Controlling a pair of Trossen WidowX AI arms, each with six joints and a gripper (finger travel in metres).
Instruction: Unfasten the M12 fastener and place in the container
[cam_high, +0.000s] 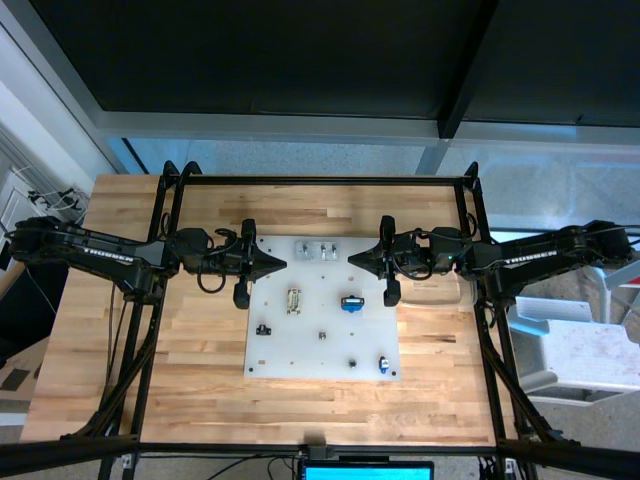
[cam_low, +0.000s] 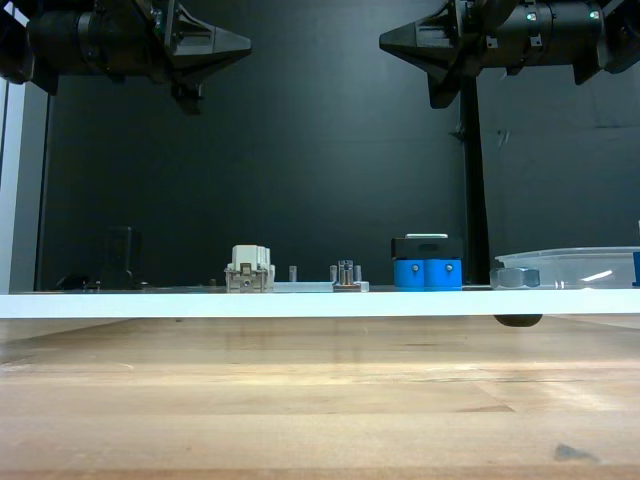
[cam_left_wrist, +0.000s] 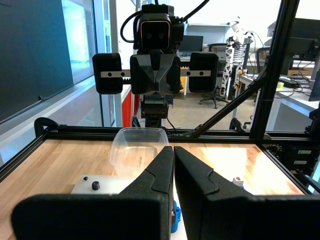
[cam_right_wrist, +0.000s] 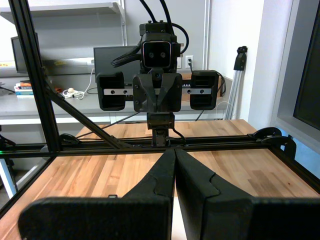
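Observation:
The M12 fastener (cam_high: 352, 362) sits on its stud near the white board's (cam_high: 300, 345) near right edge. In the low view it is a small silver hex nut (cam_low: 515, 277) in front of the clear container (cam_low: 580, 266). The high view shows that container (cam_high: 437, 292) beside the board's right edge, under the right arm, with nothing in it. My left gripper (cam_high: 283, 264) hangs shut high over the board's far left part. My right gripper (cam_high: 352, 260) hangs shut high over the far right part, facing it. Each wrist view shows its own fingers (cam_left_wrist: 165, 165) (cam_right_wrist: 165, 170) pressed together, holding nothing.
On the board stand a blue connector block (cam_high: 350, 303), a beige connector (cam_high: 294, 301), a blue-and-black piece (cam_high: 383, 362) right of the fastener, and small silver posts (cam_high: 322, 336). A black frame (cam_high: 320, 181) rims the wooden table (cam_high: 180, 380).

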